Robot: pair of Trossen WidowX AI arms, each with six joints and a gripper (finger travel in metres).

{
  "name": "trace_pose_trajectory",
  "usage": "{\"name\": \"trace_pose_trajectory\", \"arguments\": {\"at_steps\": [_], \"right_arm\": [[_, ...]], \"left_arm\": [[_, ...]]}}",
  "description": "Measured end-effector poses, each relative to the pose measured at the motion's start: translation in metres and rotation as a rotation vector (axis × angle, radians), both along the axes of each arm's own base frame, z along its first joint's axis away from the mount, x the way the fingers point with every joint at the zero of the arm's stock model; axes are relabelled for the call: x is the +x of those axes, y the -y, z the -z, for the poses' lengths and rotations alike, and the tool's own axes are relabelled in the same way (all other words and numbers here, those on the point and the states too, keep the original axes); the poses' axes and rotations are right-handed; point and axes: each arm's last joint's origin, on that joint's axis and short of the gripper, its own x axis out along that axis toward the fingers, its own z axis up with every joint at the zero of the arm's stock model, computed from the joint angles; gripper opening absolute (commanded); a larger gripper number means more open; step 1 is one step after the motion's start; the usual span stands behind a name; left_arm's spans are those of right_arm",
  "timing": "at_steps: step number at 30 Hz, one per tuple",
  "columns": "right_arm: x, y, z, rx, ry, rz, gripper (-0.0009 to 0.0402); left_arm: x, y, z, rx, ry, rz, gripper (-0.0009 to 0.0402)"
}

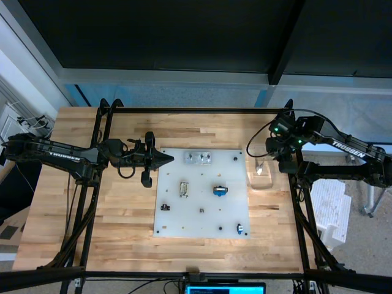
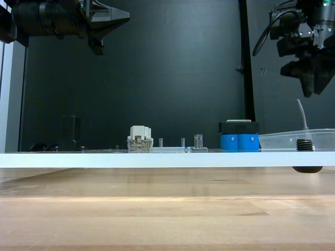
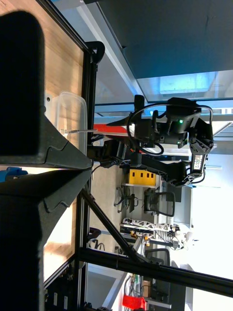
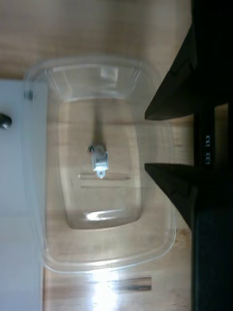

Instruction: Pick the RJ45 connector and install on taskboard

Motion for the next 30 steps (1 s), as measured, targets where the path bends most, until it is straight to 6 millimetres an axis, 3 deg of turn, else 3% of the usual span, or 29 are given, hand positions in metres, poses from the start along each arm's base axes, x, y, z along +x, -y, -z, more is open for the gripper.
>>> {"name": "trace_pose_trajectory", "arguments": {"at_steps": [8,30], "right_arm": [[0.006,0.003,0.014,-0.002,0.044,-0.008,0.0201],[0.01,0.004,0.052,-0.007,0.053,-0.016,0.0199]], "left_arm": [[0.0,0.0,0.0,0.0,0.0,0.0,0.0],[0.0,0.0,0.0,0.0,0.0,0.0,0.0]]}}
